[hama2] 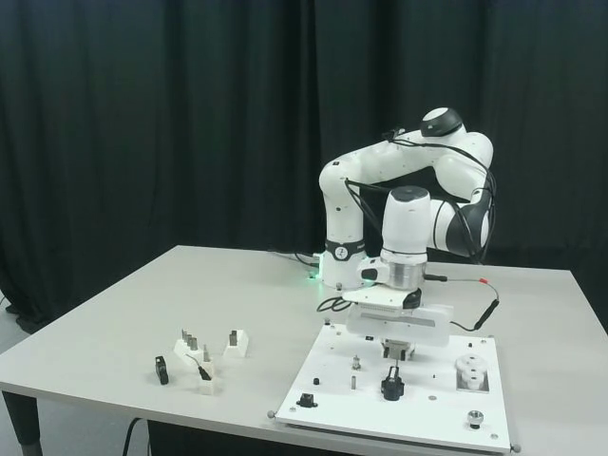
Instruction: Insert square peg 1.
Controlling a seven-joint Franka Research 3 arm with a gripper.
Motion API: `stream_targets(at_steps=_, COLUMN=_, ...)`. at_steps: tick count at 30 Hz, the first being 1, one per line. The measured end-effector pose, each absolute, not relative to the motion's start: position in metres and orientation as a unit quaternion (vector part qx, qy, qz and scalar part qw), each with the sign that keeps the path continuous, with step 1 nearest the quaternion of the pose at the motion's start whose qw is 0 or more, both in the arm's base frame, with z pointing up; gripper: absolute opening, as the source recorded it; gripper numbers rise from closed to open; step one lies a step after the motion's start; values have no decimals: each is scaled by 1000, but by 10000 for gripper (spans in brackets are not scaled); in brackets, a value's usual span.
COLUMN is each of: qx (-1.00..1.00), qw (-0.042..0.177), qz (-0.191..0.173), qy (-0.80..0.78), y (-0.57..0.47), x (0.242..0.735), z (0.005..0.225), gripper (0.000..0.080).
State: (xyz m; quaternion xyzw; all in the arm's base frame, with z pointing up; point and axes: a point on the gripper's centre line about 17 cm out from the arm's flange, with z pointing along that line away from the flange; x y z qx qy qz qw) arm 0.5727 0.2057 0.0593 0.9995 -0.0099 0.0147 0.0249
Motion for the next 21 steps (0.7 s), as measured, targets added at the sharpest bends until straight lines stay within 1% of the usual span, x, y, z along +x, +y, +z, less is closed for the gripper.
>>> stream_targets(at_steps=2, qx=1000, qw=25, qz=15, qy=-11, y=205, x=573, z=60, gripper=30)
stream_targets(at_steps=3, qx=1000, qw=25, qz=14, qy=-12, y=204, x=573, z=61, gripper=146)
stream_targets(at_steps=4, qx=1000, qw=25, qz=14, qy=-12, y=203, x=573, z=62, gripper=146)
stream_targets(at_steps=5, qx=1000, qw=25, qz=14, qy=-13, y=203, x=573, z=63, gripper=490)
stream_targets(at_steps=10, qx=999, qw=26, qz=13, qy=-15, y=199, x=574, z=70, gripper=490)
stream_targets(at_steps=11, qx=999, qw=26, qz=12, qy=-16, y=198, x=573, z=72, gripper=742)
stream_targets(at_steps=20, qx=999, qw=22, qz=6, qy=-22, y=194, x=572, z=86, gripper=742)
stream_targets(at_steps=21, qx=999, qw=22, qz=6, qy=-23, y=193, x=572, z=87, gripper=797)
